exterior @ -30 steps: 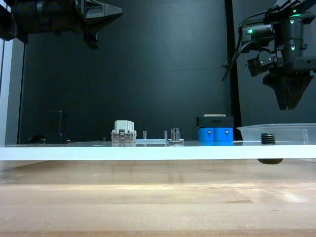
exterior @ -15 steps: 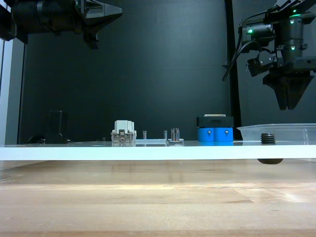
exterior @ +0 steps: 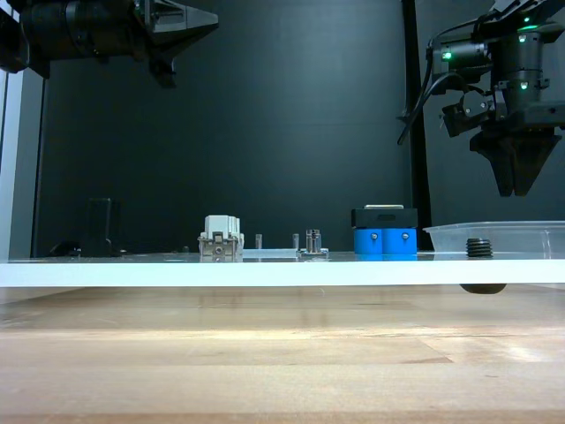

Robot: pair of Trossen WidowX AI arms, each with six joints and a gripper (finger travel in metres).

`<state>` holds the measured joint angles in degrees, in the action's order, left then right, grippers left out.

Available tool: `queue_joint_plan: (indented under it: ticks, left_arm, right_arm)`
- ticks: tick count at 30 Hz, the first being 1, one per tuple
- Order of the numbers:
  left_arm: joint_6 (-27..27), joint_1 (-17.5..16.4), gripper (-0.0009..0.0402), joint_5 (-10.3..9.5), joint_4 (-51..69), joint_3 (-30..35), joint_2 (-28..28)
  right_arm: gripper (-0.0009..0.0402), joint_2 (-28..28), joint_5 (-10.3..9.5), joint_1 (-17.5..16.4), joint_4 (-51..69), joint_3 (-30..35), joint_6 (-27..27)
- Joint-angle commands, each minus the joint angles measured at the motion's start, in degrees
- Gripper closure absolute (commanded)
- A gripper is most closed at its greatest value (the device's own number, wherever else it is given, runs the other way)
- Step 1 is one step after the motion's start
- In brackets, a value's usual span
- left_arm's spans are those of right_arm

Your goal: Remove the rj45 connector and place it in the container

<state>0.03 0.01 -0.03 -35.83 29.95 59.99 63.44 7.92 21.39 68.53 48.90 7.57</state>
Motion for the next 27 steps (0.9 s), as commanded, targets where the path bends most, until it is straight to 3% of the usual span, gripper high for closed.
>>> queue_joint_plan:
  ticks: [1, 27]
  left_arm:
    - [0.0, 0.0, 0.0393, 0.0, 0.0, 0.0, 0.0]
    - [0.0, 0.0, 0.0393, 0.0, 0.0, 0.0, 0.0]
  right_arm:
    - [0.0174, 0.0, 0.0, 0.0, 0.0, 0.0, -0.1]
    - [0.0174, 0.0, 0.0, 0.0, -2.8, 0.0, -0.1]
